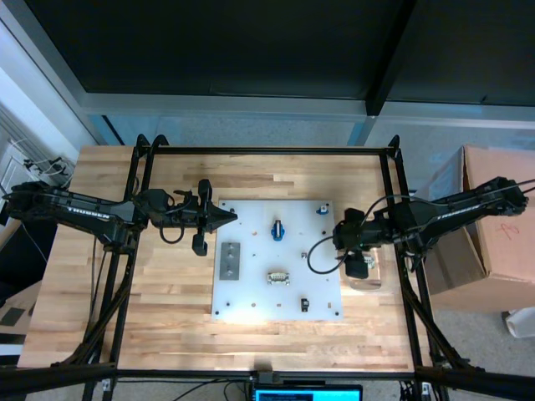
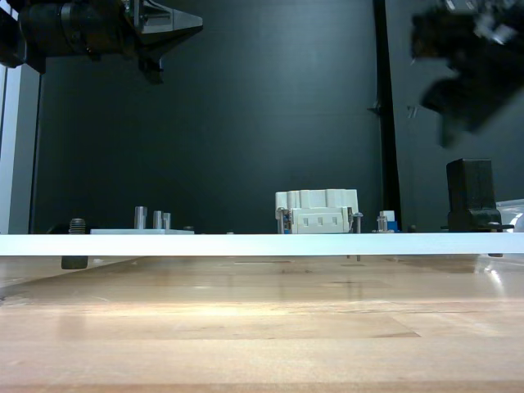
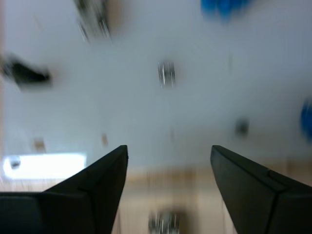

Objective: Remove the HAN10E connector from the taskboard and place in the container

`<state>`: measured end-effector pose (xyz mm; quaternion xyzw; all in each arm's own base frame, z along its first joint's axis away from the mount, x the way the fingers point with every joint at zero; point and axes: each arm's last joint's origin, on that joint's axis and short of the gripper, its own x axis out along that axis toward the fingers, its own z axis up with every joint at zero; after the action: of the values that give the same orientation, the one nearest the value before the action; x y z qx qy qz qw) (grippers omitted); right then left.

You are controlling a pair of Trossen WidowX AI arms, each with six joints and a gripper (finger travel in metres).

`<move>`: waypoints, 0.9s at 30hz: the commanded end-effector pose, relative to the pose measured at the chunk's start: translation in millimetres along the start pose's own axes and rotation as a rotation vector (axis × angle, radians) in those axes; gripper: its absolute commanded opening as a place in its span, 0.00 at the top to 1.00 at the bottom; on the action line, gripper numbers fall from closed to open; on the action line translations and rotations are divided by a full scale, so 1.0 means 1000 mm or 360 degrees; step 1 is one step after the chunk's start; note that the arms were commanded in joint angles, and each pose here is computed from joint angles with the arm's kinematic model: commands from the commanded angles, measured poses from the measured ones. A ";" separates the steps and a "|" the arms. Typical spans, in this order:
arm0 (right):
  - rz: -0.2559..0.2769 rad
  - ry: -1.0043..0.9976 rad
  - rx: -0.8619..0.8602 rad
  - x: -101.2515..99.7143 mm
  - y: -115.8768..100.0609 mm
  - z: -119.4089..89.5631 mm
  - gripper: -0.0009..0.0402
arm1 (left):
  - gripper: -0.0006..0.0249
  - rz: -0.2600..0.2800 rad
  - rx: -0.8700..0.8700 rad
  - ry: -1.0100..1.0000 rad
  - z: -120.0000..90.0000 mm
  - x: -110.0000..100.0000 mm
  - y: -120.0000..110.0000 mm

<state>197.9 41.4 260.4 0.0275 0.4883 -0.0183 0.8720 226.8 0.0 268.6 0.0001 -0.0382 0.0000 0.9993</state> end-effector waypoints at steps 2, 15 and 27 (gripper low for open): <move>0.0016 -0.0337 -0.0050 -0.003 -0.007 0.024 0.54 | 0.98 0.0000 0.0000 0.0001 0.000 0.000 0.000; 0.0141 -0.1160 -0.0146 -0.006 -0.030 0.061 0.90 | 0.98 0.0000 0.0000 0.0000 0.000 0.000 0.000; 0.0038 -0.1592 -0.0033 0.005 -0.055 0.054 0.98 | 0.98 0.0000 0.0000 0.0000 0.000 0.000 0.000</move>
<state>243.8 -16.3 284.4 0.0099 0.0228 -0.0128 0.9996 226.8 0.0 268.6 0.0001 -0.0382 0.0000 0.9993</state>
